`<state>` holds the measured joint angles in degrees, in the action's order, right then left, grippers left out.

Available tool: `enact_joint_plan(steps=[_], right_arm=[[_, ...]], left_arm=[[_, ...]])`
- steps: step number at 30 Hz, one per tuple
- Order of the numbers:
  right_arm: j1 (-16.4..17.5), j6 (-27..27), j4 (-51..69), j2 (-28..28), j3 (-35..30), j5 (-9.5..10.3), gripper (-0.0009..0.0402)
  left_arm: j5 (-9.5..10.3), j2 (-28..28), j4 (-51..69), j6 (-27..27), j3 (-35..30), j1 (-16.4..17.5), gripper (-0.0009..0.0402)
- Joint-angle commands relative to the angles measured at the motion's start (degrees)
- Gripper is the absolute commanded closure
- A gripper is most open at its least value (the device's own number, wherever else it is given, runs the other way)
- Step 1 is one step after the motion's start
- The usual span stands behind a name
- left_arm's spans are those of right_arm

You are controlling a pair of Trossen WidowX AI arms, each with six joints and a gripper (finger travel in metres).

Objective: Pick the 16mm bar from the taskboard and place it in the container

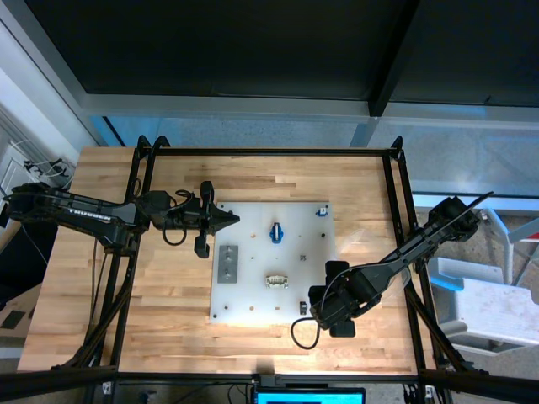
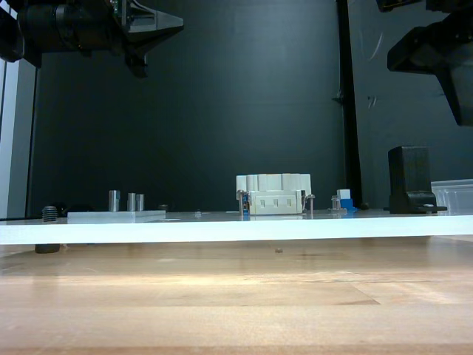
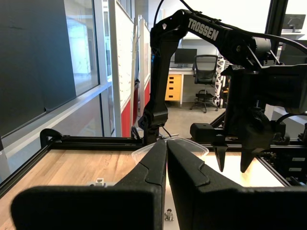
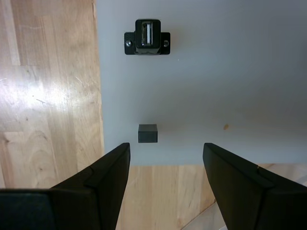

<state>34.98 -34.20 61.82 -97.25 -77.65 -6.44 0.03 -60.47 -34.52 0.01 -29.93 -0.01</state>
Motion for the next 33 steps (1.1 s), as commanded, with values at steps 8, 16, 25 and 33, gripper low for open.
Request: enact_joint_plan(steps=[8, 16, 25, 33], right_arm=[[0.22, 0.09, -5.35, -0.04, 4.20, 0.28, 0.0171], [0.48, 0.00, -6.43, -0.04, 5.64, 0.26, 0.0171], [0.55, -0.02, -10.49, -0.04, 8.96, 0.48, 0.0171], [0.68, 0.13, -12.26, -1.64, 9.73, 0.46, 0.0171]], left_arm=[[0.00, -0.02, -0.02, 0.00, -0.02, 0.02, 0.0393], [0.00, -0.02, -0.02, 0.00, -0.02, 0.00, 0.0393], [0.00, -0.02, -0.02, 0.00, -0.02, 0.02, 0.0393], [0.00, -0.02, -0.02, 0.00, -0.02, 0.00, 0.0393]])
